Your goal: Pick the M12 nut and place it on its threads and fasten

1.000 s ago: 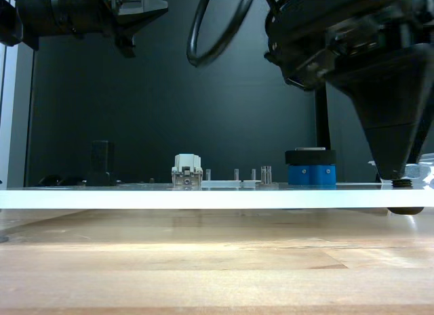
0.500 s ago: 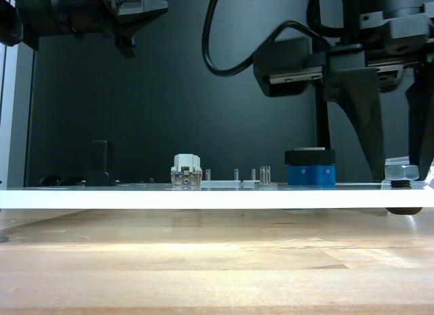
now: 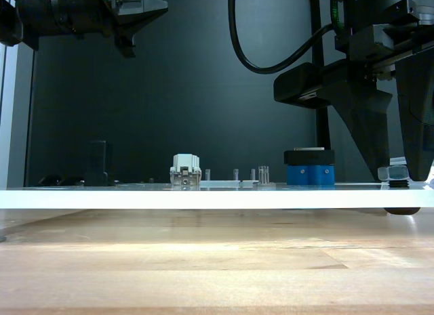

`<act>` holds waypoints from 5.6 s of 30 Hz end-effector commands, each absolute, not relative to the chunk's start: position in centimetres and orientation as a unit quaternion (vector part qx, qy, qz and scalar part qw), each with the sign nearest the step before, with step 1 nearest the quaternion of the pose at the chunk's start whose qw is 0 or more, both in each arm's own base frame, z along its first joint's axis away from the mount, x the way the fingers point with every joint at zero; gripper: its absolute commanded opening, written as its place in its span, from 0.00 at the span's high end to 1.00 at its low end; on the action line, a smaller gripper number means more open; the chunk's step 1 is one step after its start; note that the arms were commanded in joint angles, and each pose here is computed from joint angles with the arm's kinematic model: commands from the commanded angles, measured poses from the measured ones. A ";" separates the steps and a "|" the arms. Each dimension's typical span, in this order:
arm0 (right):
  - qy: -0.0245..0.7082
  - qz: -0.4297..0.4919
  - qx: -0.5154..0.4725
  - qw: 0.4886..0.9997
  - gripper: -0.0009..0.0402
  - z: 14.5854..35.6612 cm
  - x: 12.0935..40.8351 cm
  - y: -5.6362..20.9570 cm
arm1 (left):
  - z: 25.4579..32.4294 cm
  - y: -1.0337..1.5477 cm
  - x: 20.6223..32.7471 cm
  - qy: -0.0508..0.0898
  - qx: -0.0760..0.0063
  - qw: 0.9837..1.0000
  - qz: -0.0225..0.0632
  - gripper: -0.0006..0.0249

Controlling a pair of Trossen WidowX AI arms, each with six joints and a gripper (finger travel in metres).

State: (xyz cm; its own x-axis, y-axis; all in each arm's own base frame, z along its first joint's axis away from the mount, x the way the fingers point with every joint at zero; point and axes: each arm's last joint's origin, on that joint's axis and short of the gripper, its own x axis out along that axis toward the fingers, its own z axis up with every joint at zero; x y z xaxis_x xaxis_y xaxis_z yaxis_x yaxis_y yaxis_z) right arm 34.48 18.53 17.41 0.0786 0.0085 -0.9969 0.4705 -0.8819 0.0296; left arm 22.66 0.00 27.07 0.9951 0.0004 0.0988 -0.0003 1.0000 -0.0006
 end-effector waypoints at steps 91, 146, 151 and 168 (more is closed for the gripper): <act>0.628 -0.111 0.069 0.767 0.70 22.1 31.1 16.6 | 27.08 0.00 22.7 -0.050 0.000 0.999 0.000 0.98; 0.636 -0.039 0.015 0.771 0.98 18.8 32.6 17.8 | 27.08 0.00 22.7 -0.050 0.000 0.999 0.000 0.97; 0.645 -0.015 0.026 0.763 0.98 18.7 32.7 18.0 | 27.08 0.00 22.7 -0.050 0.000 0.999 0.000 0.97; 0.651 -0.028 0.035 0.758 0.98 19.5 32.1 17.7 | 27.08 0.00 22.7 -0.050 0.000 0.999 0.000 0.98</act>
State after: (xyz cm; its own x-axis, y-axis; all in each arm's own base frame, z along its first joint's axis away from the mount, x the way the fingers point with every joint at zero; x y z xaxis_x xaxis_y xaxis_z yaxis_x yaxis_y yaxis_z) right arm 32.05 17.78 19.45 0.1295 0.0358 -0.9909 0.0632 0.9970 0.0443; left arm 22.65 0.00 27.07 0.9951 0.0000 0.0988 0.0001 1.0000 -0.0006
